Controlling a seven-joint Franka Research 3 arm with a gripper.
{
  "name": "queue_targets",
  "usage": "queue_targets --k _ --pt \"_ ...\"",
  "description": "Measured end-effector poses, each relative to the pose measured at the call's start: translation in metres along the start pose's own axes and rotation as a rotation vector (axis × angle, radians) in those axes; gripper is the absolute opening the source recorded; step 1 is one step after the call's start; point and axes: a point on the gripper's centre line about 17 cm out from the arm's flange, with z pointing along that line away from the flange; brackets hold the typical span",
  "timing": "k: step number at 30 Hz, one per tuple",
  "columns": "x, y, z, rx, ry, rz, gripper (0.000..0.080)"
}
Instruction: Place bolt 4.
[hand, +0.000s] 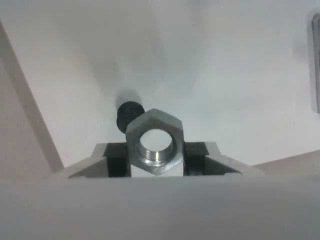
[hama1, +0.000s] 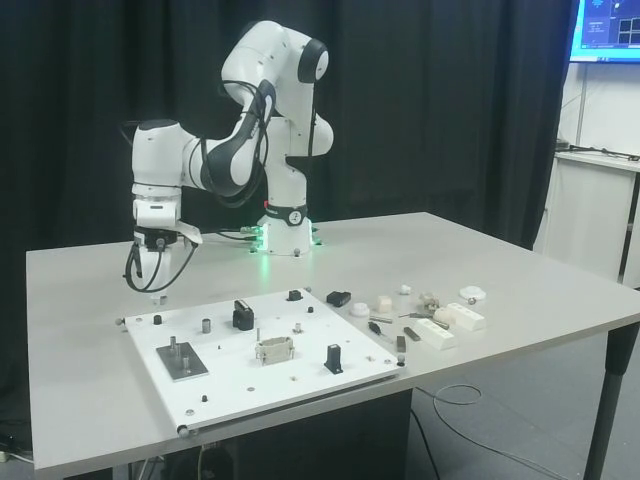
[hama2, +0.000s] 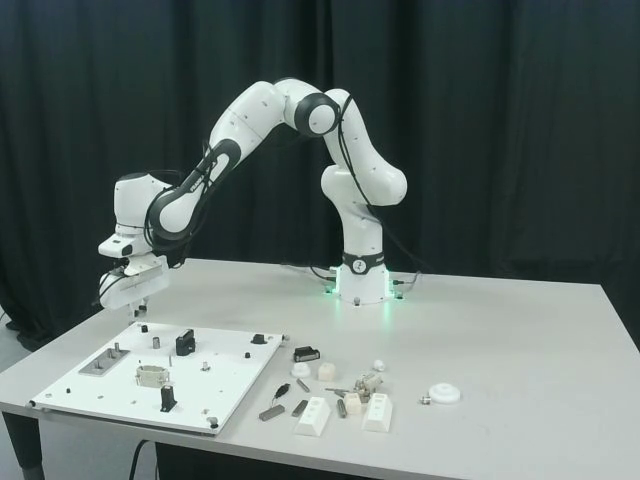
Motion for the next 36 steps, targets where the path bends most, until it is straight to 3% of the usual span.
queue_targets --k 24,30,36 --pt "-0.001 0.001 -0.003 -0.004 -0.001 0.005 0.0225" --pt "0.000 -0.001 -0.003 0.001 0.006 0.095 0.0225" --pt "0.016 -0.002 -0.005 0.023 0.036 0.149 0.0225"
